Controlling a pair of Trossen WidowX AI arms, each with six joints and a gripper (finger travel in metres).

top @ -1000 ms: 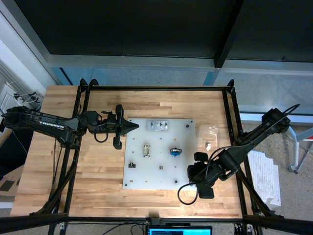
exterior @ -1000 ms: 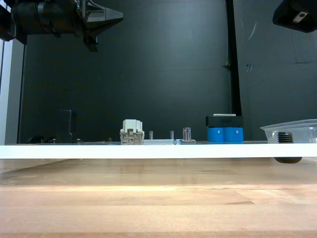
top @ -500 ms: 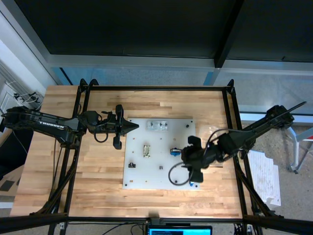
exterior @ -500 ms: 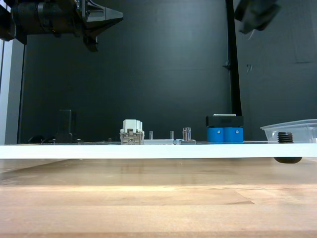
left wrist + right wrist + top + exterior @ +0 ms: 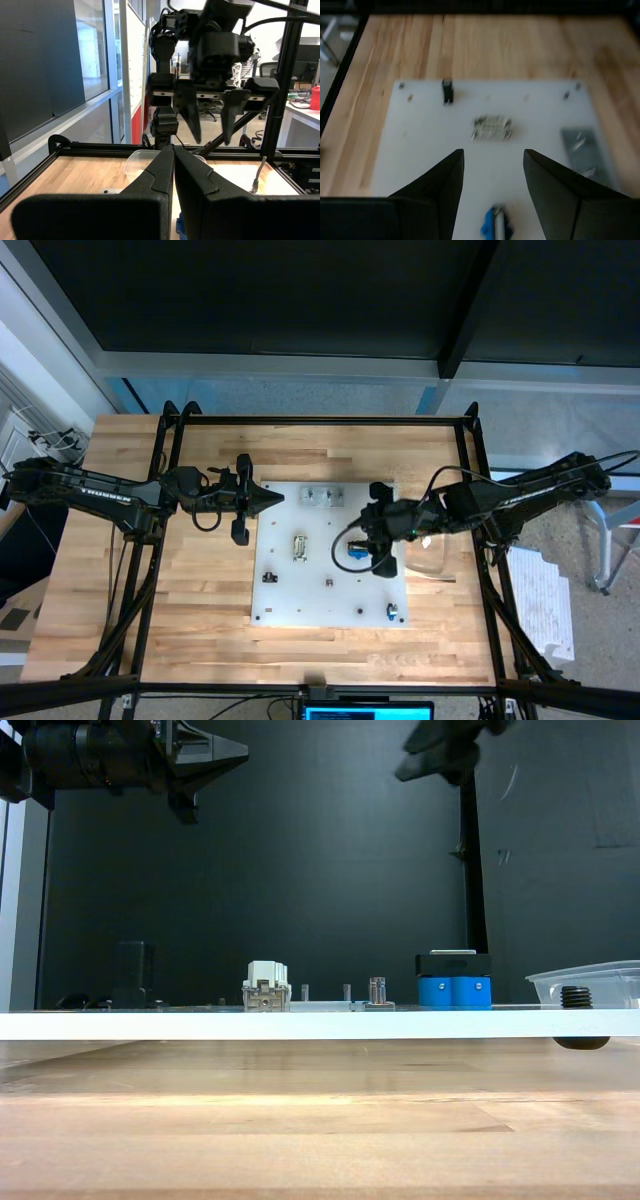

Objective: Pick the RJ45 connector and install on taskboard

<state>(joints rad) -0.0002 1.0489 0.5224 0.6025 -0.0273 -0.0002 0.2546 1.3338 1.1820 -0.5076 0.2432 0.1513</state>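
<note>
The white taskboard (image 5: 300, 590) lies flat in the middle of the table and also fills the right wrist view (image 5: 420, 150). My right gripper (image 5: 363, 532) hovers well above its right half, near the blue fitting (image 5: 357, 551), pointing left. Its fingers (image 5: 445, 175) are open with nothing between them. My left gripper (image 5: 272, 498) hangs high over the board's left edge, and its fingers (image 5: 160, 170) are shut on nothing. The RJ45 connector cannot be made out; my right arm crosses the clear tray (image 5: 428, 562).
On the board stand a grey connector block (image 5: 298, 546), a silver plate (image 5: 324, 497), a black fitting (image 5: 268, 578) and a blue block pair (image 5: 455, 990). The clear tray (image 5: 590, 982) sits just off the board's right edge. A black frame (image 5: 320, 421) rings the table.
My right arm has swung from the table's front right up and leftward over the board's right half. The left arm has not moved.
</note>
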